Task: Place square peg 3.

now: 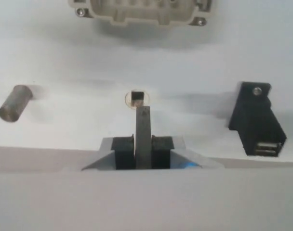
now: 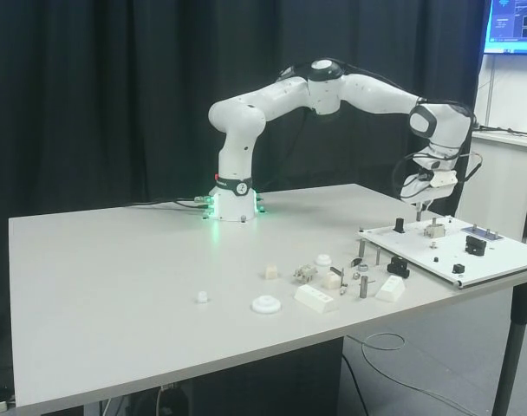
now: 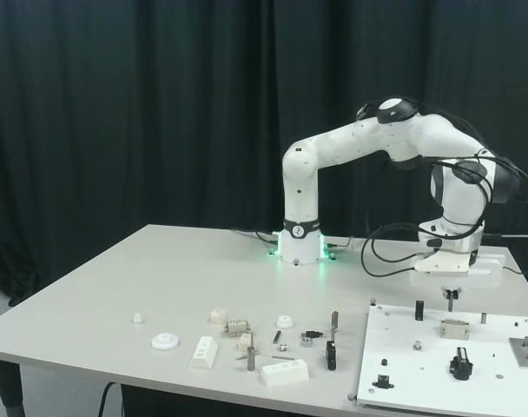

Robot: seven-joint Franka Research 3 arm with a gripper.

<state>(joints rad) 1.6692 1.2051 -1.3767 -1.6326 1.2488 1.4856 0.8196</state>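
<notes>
- Wrist view shows square peg 3 (image 1: pixel 142 137) held upright between the two black fingers (image 1: pixel 122 151), long axis along the gripper's own axis, lower end pointing at the board.
- Sits just short of the square hole (image 1: pixel 137 97) in the white board (image 1: pixel 64 62); tip seems nearly in line with the hole and slightly to one side, not yet inside, as far as can be judged.
- Gripper (image 1: pixel 142 153) closed narrow on the peg, gripping its upper part; only one arm here, so no choice of hand.
- Coming move, by judgement: small sideways correction, then straight descent with the flat sides matched to the hole's sides.
- Further out on the board: grey round peg (image 1: pixel 14 102) standing well apart, black connector block (image 1: pixel 256 118) on the other side, white multi-pin socket (image 1: pixel 141 12) beyond the hole.
- Second room view: gripper (image 3: pixel 449 295) low over the board (image 3: pixel 394 356), loose parts well apart on the grey table (image 3: pixel 116 278).
</notes>
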